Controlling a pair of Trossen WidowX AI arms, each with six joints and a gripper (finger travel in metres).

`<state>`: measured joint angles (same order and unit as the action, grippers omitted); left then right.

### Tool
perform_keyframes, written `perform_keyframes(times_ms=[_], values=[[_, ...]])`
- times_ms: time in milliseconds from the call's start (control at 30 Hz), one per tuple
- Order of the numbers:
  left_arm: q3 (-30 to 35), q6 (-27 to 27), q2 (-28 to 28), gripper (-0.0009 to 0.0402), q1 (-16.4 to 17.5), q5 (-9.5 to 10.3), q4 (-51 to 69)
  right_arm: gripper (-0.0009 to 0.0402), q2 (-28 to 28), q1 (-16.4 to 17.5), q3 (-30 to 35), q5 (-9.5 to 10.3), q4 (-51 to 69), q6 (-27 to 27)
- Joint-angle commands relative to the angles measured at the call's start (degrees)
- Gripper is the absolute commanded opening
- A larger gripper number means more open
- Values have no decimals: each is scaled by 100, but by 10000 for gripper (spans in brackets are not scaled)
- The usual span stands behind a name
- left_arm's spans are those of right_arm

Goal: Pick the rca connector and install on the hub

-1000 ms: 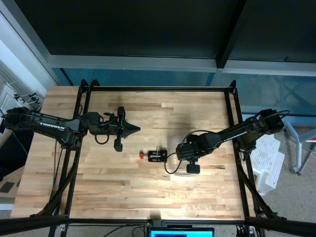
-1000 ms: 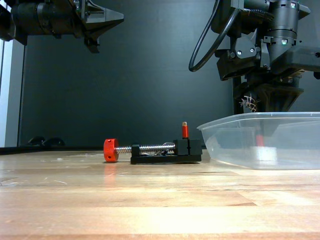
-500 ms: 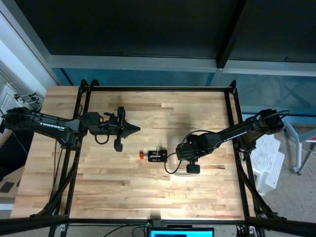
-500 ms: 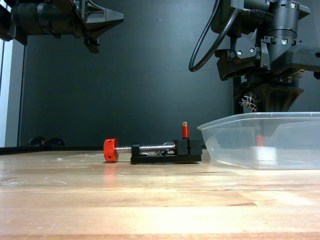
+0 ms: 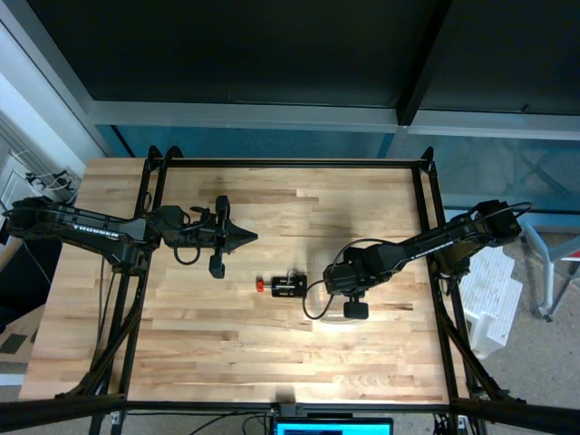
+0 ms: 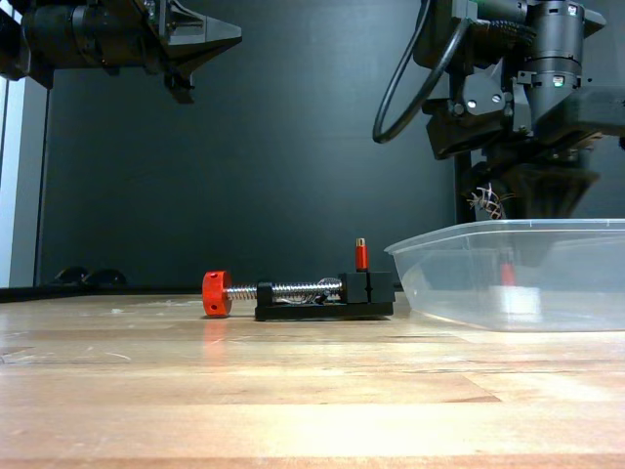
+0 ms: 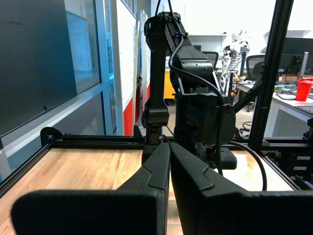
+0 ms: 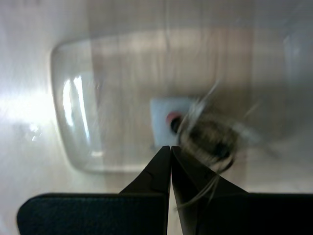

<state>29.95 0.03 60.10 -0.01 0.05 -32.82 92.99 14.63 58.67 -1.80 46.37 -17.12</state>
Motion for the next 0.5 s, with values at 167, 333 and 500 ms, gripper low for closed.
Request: perform_keyframes(times_ms=[167, 333, 500], values=[[0, -2, 2, 0, 0, 0, -2, 0, -48, 4, 229, 15, 326, 4], [0, 0, 2, 0, 0, 0, -2, 0, -173, 15, 315, -24, 376, 0], [0, -2, 0, 0, 2, 0, -2, 0, -356, 24, 339, -129, 402, -24]])
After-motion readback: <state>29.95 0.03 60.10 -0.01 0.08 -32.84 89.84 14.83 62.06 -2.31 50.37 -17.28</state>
